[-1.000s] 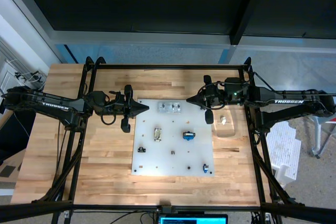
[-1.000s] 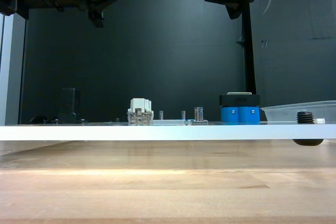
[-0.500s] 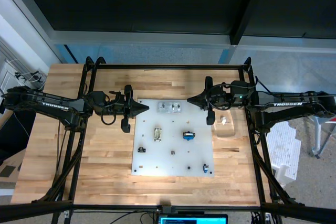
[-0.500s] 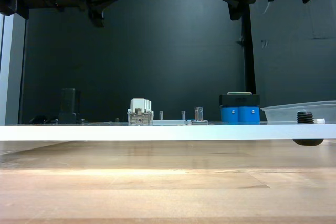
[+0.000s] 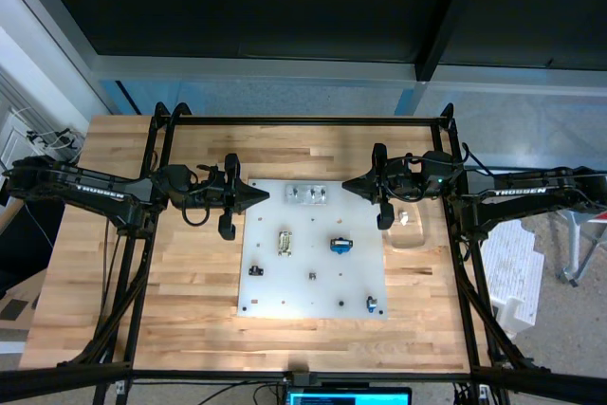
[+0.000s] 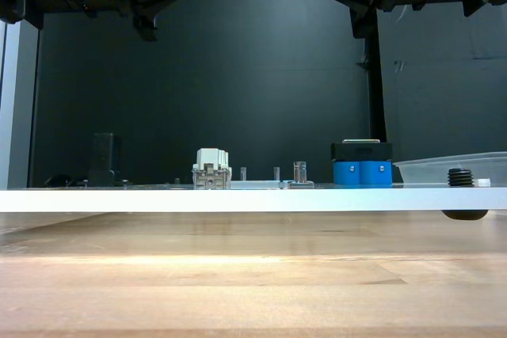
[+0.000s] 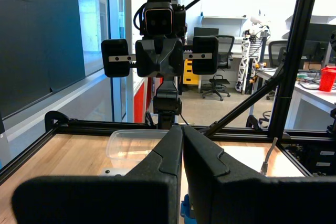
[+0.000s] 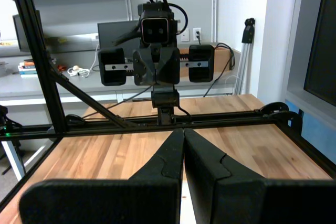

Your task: Pick the RJ45 connector and install on taskboard

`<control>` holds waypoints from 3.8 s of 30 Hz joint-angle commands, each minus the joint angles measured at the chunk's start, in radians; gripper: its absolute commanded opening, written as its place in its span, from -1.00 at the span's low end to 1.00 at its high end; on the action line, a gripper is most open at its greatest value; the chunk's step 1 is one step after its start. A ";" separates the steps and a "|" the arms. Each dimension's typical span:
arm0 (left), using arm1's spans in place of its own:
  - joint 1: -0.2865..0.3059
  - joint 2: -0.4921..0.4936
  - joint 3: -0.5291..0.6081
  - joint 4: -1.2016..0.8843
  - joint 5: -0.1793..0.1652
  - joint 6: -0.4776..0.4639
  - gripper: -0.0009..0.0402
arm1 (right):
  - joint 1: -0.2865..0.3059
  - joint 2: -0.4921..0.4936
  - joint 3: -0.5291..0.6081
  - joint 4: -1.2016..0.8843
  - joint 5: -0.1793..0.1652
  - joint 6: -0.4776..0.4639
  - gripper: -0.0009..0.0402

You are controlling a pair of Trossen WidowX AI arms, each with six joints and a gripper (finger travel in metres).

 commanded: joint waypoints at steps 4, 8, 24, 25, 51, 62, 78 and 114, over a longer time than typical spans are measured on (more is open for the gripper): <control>0.000 0.000 0.000 0.000 0.000 0.000 -0.96 | 0.002 0.001 -0.016 0.017 0.002 0.010 -0.96; 0.000 0.000 0.000 0.000 0.000 0.000 -0.96 | 0.003 -0.005 -0.051 0.055 0.003 0.008 -0.96; 0.000 0.000 0.000 0.000 0.000 0.000 -0.96 | 0.012 -0.011 -0.066 0.058 0.023 -0.009 -0.96; 0.000 0.000 0.000 0.000 0.000 0.000 -0.96 | 0.012 -0.013 -0.066 0.059 0.017 -0.010 -0.96; 0.000 0.000 0.000 0.000 0.000 0.000 -0.96 | 0.014 -0.014 -0.066 0.055 0.002 -0.016 -0.96; 0.000 0.000 0.000 0.000 0.000 0.000 -0.96 | 0.014 -0.014 -0.066 0.067 0.002 0.005 -0.96; 0.000 0.000 0.000 0.000 0.000 0.000 -0.96 | 0.014 -0.014 -0.066 0.067 0.028 0.019 -0.96; 0.000 0.000 0.000 0.000 0.000 0.000 -0.96 | 0.014 -0.014 -0.066 0.064 0.028 0.018 -0.96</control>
